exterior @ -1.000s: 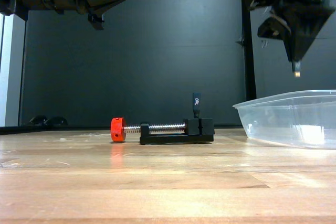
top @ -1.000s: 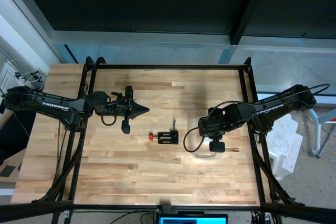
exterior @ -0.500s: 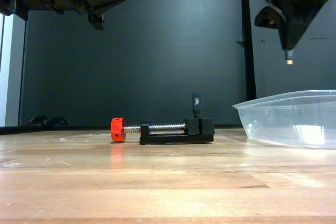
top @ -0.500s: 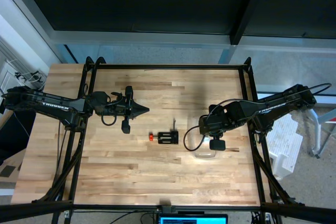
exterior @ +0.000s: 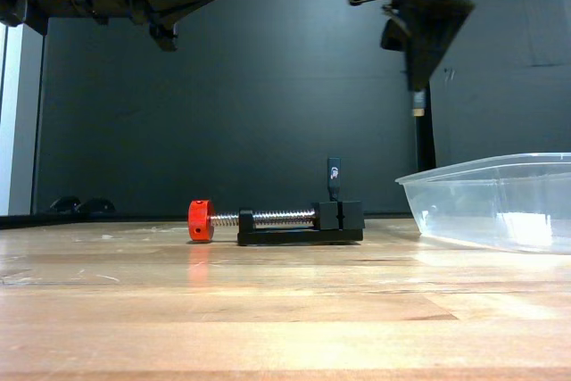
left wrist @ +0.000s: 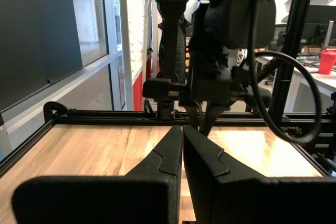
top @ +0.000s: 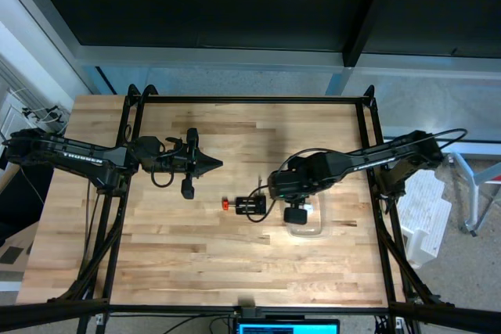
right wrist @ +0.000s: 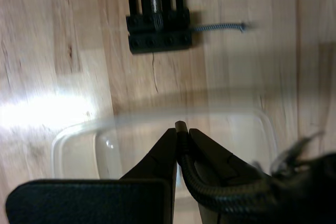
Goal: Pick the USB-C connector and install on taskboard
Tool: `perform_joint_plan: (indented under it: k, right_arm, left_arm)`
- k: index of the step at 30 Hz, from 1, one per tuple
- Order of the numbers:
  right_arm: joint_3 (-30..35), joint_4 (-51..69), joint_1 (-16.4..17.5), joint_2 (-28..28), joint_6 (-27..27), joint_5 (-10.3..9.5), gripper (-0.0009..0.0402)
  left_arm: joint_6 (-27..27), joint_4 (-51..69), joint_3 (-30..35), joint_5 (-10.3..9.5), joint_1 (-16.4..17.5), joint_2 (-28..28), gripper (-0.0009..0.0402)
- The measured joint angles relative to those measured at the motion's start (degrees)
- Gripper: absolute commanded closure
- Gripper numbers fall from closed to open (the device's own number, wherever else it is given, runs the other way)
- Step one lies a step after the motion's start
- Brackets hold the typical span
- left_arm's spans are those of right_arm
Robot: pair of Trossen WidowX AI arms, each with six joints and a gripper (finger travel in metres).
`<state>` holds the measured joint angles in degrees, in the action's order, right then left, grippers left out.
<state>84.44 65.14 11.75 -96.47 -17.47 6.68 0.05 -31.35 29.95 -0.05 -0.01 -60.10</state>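
The taskboard [top: 250, 206] is a small black block lying mid-table, with a red-orange knob [exterior: 201, 220] at its left end and a thin dark upright pin [exterior: 333, 177]. My right gripper [exterior: 417, 82] hangs high above the gap between the taskboard and the tray. It points down and is shut on the USB-C connector [right wrist: 181, 126], a tiny dark plug whose tip [exterior: 417, 107] pokes out below the fingers. A dark cable trails back from the plug. In the right wrist view the taskboard [right wrist: 157, 31] lies ahead of the fingertips. My left gripper [top: 213, 164] hovers shut at the left, holding nothing.
A clear plastic tray [top: 313, 227] sits right of the taskboard; its rim [right wrist: 157, 115] passes just ahead of my right fingertips. A short braided cord [right wrist: 220, 27] lies beside the block. A black frame [top: 250, 100] borders the table.
My right gripper has swung left from above the tray toward the taskboard, carrying the connector at roughly the same height. The left arm has not moved.
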Motion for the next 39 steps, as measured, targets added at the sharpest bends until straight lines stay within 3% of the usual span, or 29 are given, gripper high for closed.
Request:
perform_joint_plan:
  k: [23, 30, 39]
  right_arm:
    - [16.26, 1.73, -2.03, -14.62, 1.75, -0.72, 0.0393]
    - [18.53, 1.7, -2.34, -16.59, 2.03, -2.36, 0.0393]
    - [18.08, 1.25, -2.64, -16.63, 2.6, -1.79, 0.0393]
  left_arm:
    - [0.0, 0.0, -0.02, 0.02, 0.0, 0.0, 0.0393]
    - [-0.02, 0.0, -0.02, 0.0, 0.0, 0.0, 0.0393]
    - [0.0, 0.0, 0.0, 0.0, 0.0, 0.0, 0.0393]
